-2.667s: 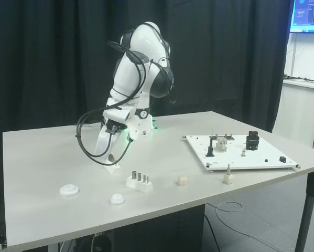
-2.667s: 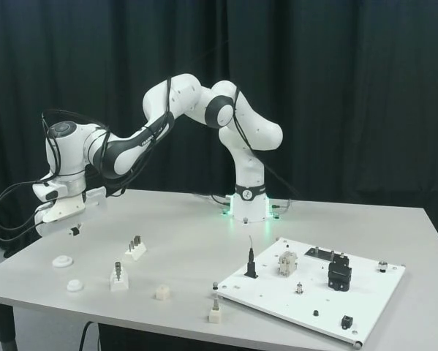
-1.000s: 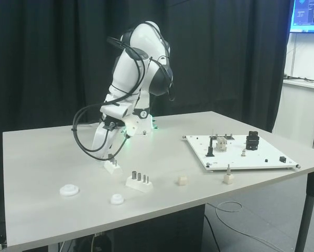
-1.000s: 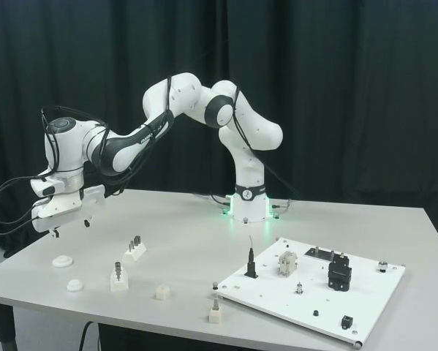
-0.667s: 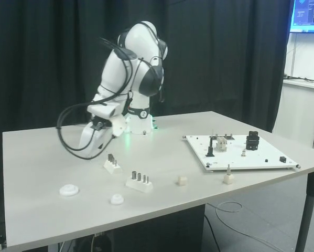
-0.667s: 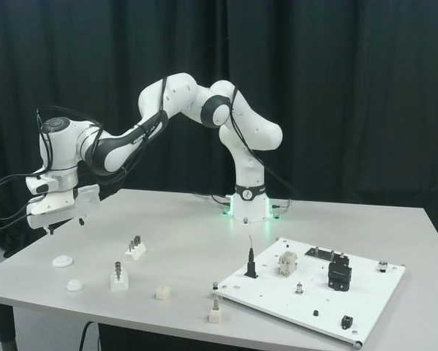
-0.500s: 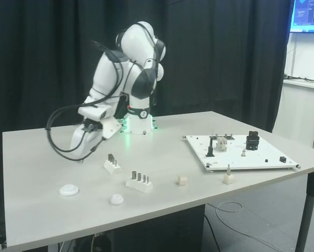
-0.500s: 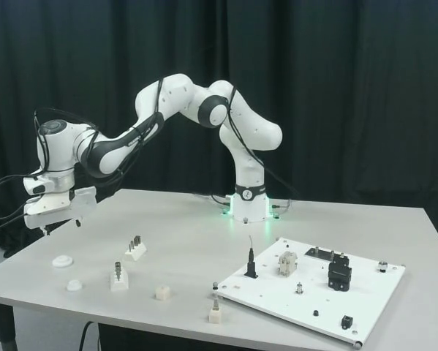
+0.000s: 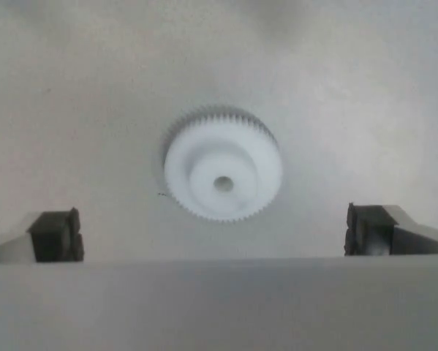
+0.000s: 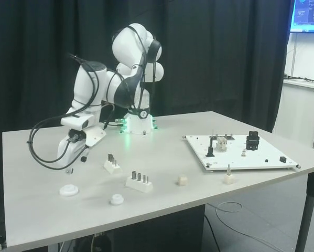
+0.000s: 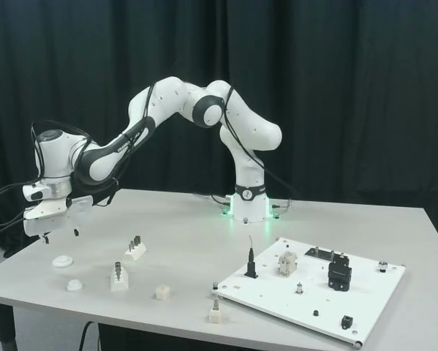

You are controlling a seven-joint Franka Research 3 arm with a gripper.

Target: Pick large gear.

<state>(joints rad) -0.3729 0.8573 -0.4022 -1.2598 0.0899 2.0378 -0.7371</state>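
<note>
The large gear (image 9: 223, 174) lies flat on the grey table (image 10: 36, 152), right under the gripper (image 9: 213, 232); fingers (image 9: 55, 235) spread wide, nothing gripped; gripper looks to hover above it; smaller white disc (image 10: 116, 199) sits nearby.

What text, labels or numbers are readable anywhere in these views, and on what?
No text can be read in any view.
Monitor at the upper edge of the first room view: lines of text show, too small to read.
White toothed large gear: plain, no marking.
White arm's gripper: no label visible on it.
White assembly board carrying small black parts: no readable marking.
</note>
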